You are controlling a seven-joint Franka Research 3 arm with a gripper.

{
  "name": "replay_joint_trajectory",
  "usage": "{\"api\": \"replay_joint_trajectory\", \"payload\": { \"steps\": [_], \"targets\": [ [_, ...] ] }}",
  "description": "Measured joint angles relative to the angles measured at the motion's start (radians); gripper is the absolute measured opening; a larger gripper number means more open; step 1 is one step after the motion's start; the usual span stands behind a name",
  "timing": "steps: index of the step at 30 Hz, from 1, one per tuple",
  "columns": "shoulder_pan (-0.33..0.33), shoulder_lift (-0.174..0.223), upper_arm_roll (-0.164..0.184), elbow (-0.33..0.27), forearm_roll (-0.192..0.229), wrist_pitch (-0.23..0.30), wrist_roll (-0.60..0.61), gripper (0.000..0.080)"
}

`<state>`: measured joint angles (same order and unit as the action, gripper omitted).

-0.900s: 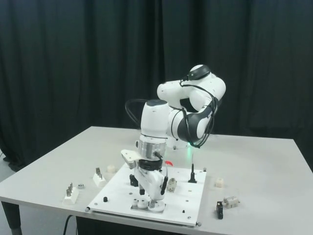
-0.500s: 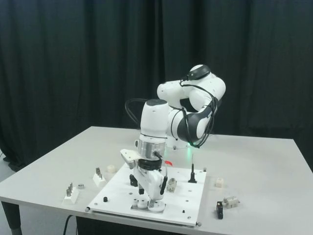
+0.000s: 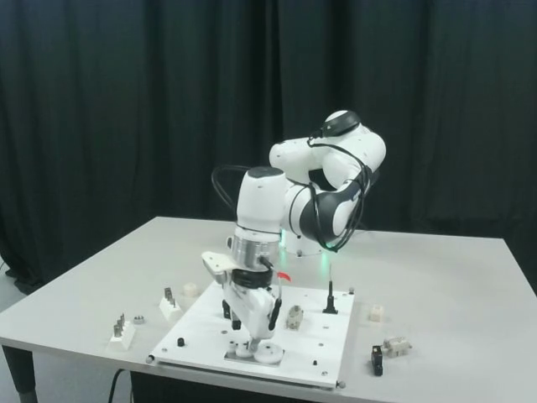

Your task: Pick D-SUB.

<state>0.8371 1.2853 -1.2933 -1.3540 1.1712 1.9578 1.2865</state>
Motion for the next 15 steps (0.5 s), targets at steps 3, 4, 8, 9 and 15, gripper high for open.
{"api": "replay_joint_trajectory", "payload": {
  "steps": [3, 4, 8, 9, 15],
  "targets": [
    [-0.002, 0.000, -0.004, 0.001, 0.000, 0.000, -0.007, 0.0800],
    [-0.002, 0.000, -0.005, 0.001, 0.000, 0.000, -0.009, 0.0800],
    [-0.004, 0.000, -0.010, 0.002, 0.000, 0.000, -0.018, 0.0800],
    [-0.005, 0.000, -0.011, 0.002, 0.000, 0.000, -0.020, 0.0800],
    [-0.008, 0.000, -0.014, 0.002, 0.000, 0.000, -0.028, 0.0800]
  ]
}}
